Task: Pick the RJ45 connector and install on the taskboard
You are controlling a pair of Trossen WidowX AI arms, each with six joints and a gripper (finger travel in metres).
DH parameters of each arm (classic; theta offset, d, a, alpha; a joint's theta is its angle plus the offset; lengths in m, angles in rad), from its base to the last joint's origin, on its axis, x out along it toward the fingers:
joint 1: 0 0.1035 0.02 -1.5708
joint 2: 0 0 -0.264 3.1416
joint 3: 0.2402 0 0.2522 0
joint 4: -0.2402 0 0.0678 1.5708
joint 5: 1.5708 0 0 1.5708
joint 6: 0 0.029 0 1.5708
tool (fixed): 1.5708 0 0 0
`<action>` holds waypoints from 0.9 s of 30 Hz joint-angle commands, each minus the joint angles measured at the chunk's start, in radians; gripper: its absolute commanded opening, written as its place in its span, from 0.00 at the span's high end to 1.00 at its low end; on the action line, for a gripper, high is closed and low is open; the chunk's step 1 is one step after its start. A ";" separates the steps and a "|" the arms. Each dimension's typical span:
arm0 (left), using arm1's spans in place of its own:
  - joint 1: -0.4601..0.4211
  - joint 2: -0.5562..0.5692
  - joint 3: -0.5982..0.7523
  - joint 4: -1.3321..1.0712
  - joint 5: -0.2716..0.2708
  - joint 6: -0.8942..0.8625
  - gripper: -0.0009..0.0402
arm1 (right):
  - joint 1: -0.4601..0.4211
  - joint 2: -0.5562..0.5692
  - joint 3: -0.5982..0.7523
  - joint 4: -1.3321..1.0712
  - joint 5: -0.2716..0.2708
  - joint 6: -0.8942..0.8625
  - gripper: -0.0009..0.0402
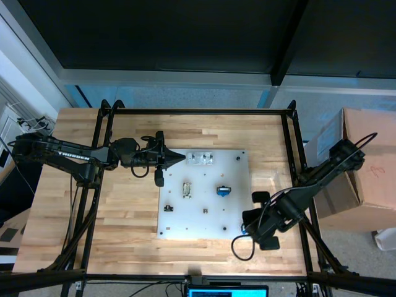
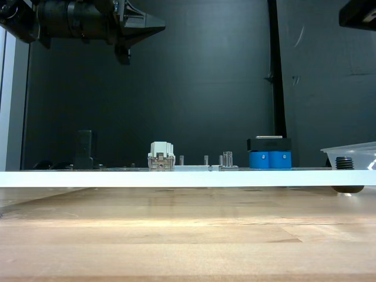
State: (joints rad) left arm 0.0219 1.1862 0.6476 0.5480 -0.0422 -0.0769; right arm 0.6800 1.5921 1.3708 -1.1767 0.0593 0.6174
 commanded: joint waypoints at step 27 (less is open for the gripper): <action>0.000 0.000 0.000 0.000 0.000 0.000 0.98 | -0.006 0.086 0.009 0.037 0.002 -0.005 0.98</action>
State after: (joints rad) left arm 0.0219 1.1862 0.6476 0.5480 -0.0422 -0.0765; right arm 0.6731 1.6783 1.3884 -1.1500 0.0612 0.6128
